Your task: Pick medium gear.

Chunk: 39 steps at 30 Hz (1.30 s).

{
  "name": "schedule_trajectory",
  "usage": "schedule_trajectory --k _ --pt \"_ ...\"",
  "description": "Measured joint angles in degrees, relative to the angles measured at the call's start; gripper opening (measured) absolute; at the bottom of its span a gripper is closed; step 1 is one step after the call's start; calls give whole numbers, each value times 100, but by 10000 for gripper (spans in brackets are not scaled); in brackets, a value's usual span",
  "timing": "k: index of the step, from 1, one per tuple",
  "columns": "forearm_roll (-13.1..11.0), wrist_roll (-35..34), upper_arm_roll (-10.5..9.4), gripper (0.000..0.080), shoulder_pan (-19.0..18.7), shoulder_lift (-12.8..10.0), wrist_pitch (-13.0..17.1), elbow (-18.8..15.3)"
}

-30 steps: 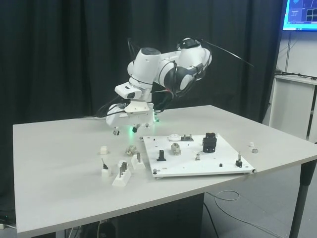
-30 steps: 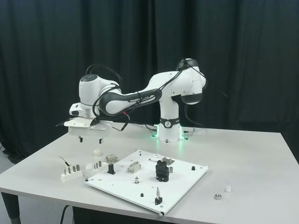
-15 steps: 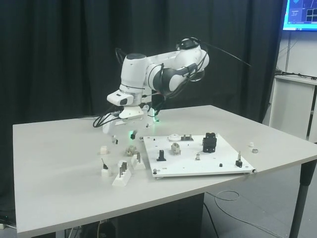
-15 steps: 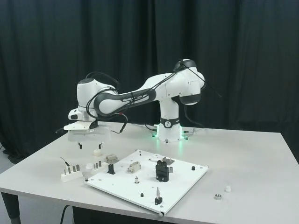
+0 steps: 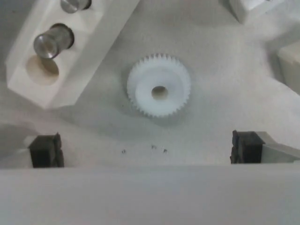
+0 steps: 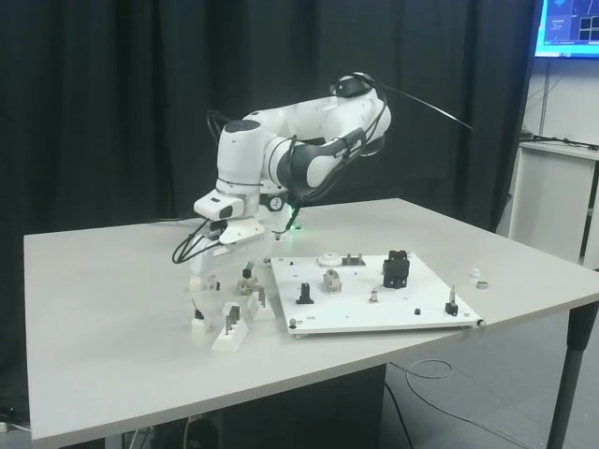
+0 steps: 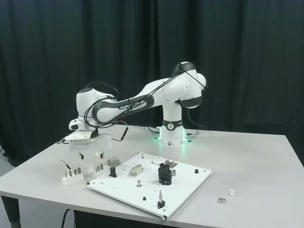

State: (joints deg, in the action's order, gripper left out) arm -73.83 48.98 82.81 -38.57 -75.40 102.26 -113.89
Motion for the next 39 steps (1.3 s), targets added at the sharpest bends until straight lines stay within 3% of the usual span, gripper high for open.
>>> schedule_trajectory --k 20,39 --pt "-389 62 -349 800 131 0 343 1" --pt "-539 130 -619 800 230 -1 628 7"
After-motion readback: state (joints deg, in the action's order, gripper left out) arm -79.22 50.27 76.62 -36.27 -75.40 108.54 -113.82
